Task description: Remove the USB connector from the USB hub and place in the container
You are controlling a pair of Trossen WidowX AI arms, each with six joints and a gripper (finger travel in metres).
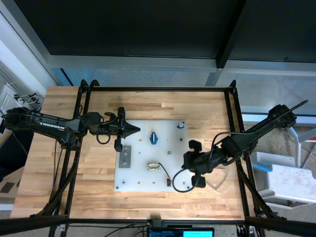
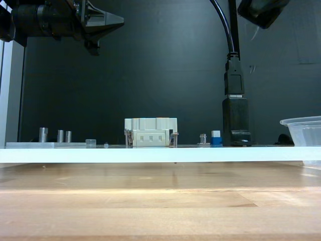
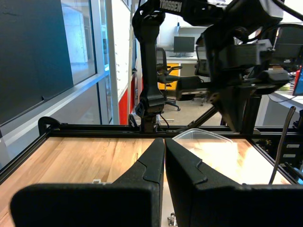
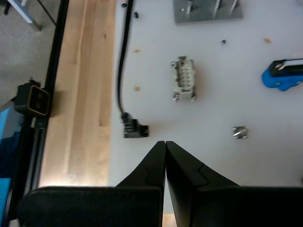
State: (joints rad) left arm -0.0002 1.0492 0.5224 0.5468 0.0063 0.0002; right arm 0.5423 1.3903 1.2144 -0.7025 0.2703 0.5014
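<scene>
Your right gripper (image 4: 165, 143) hangs shut and empty above the board's (image 1: 143, 148) near-right corner, where the USB connector (image 2: 234, 83) stands plugged in the hub (image 2: 235, 120). The container (image 2: 302, 131) sits beside the board's right edge. Left gripper (image 3: 164, 144), closed, hovers over the board's far-left. Pulling askew could jam the connector.

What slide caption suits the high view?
Left pincer, shut, above the white board's far-left corner; right pincer, shut, above its right edge near the container; USB connector plugged in.
</scene>
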